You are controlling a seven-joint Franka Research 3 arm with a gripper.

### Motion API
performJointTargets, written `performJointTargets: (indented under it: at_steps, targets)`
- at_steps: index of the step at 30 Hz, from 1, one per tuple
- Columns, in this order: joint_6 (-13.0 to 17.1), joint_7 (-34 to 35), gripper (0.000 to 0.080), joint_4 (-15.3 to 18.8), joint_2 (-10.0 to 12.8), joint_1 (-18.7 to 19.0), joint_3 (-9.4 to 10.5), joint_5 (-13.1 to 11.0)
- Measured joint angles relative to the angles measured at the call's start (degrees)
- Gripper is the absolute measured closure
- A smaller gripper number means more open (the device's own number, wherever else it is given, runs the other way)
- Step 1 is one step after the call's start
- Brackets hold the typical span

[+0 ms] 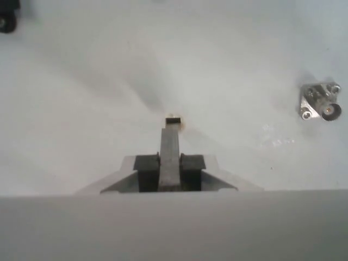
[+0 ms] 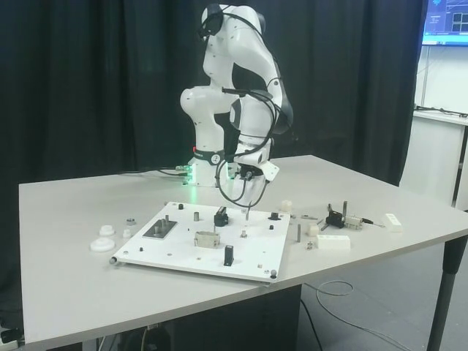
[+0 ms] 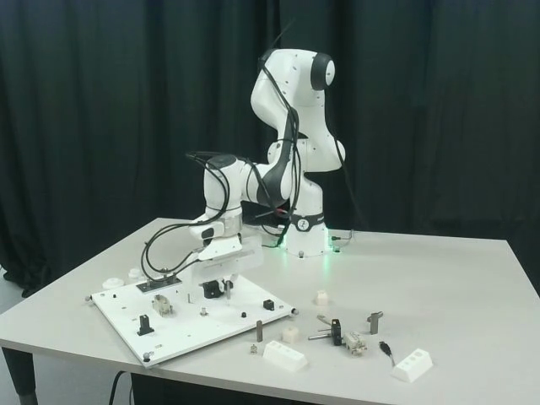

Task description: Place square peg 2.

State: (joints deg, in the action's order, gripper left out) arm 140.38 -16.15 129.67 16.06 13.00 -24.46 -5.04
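The claw [image 1: 170,163] is clamped on the square peg [image 1: 170,152], black pads pressed to either side of the grey bar, and the peg points straight down at the white board [image 2: 183,252] lying on the grey tabletop [image 2: 66,212]. In the wrist view the peg's lower end sits right at a small square opening [image 1: 173,120] in the board; whether it is touching or already inside cannot be told. From the first room view the white arm [image 2: 234,80] bends over the board, and the peg [image 2: 246,213] shows as a thin vertical sliver hanging below the claw [image 2: 246,179] over the board's far half. Close around it: a black block [image 2: 220,217] just beside the peg, a smaller black part [image 2: 274,216] on the other side, a metal connector [image 1: 321,101] a little way off, and a grey round fitting [image 2: 207,239] nearer the front edge. A flat grey plate [image 2: 159,229] lies well apart. Off the board, white blocks [image 2: 333,240], an upright pin [image 2: 298,232] and loose connectors [image 2: 344,219] are scattered on the tabletop, with white round pieces [image 2: 102,241] at the opposite side. A black cable [image 3: 169,245] loops from the wrist down toward the board.
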Motion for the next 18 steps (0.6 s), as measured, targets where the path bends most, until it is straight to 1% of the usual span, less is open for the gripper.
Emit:
performJointTargets:
  at_steps: [9, 18]
  targets:
    - [-1.2, 0.0, 0.0727, -0.7, -0.4, 0.0, -0.18, 0.1]
    - [-1.4, 0.0, 0.0727, -0.9, -0.4, 0.0, -0.20, 0.1]
